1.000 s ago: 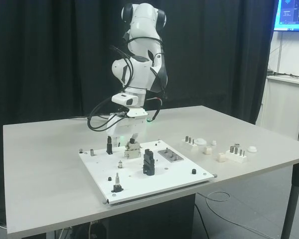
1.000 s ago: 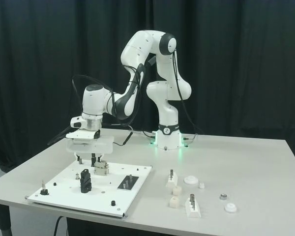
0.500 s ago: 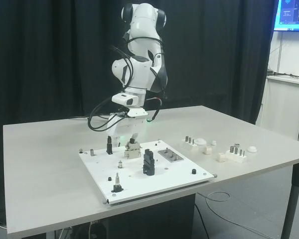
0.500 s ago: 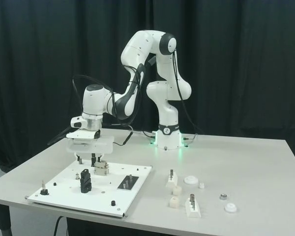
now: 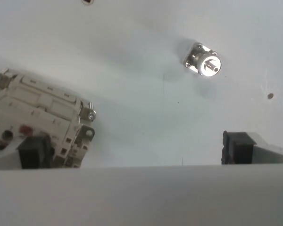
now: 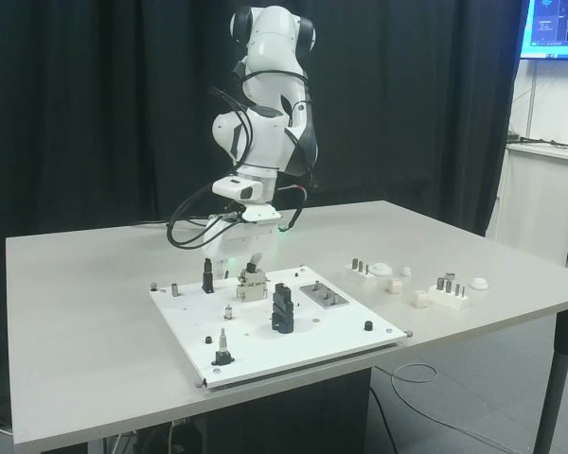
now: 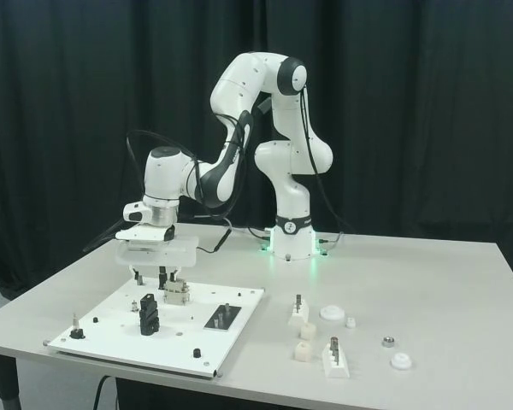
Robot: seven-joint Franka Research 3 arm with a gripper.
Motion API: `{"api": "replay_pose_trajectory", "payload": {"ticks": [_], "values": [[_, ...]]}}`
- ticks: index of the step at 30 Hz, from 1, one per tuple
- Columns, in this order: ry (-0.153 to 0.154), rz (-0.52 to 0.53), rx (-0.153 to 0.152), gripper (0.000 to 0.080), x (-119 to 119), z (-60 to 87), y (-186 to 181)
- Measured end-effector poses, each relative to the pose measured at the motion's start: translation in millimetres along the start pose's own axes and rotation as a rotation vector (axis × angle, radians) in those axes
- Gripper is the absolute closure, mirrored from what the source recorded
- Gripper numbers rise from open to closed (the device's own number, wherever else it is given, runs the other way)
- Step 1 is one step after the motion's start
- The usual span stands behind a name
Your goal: Insert waterproof.
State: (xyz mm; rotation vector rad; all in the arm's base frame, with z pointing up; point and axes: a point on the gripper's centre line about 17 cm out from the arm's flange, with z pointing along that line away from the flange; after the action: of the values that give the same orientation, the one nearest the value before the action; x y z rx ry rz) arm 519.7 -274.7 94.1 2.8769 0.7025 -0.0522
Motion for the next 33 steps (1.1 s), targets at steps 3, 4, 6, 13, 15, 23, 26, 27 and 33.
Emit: {"api": "replay_pose_trajectory", "payload": {"ticks": [3,4,6,13,15,23,26,27,33], "values": [[0.001,-0.001,0.000,0.0003,0.0,0.0,0.0],[0.001,-0.001,0.000,0.0003,0.0,0.0,0.0],[0.001,-0.001,0.000,0.0003,0.1,0.0,0.0],[0.002,-0.001,0.000,0.0003,0.0,0.1,0.0],[0.003,-0.002,0.000,0.0003,0.1,0.1,0.0],[0.006,-0.003,0.002,0.0003,0.1,0.3,-0.1],[0.009,-0.004,0.003,0.0003,0.2,0.4,-0.2],[0.010,-0.005,0.004,0.0003,0.2,0.4,-0.2],[0.013,-0.008,0.006,0.0003,0.1,0.7,-0.2]]}}
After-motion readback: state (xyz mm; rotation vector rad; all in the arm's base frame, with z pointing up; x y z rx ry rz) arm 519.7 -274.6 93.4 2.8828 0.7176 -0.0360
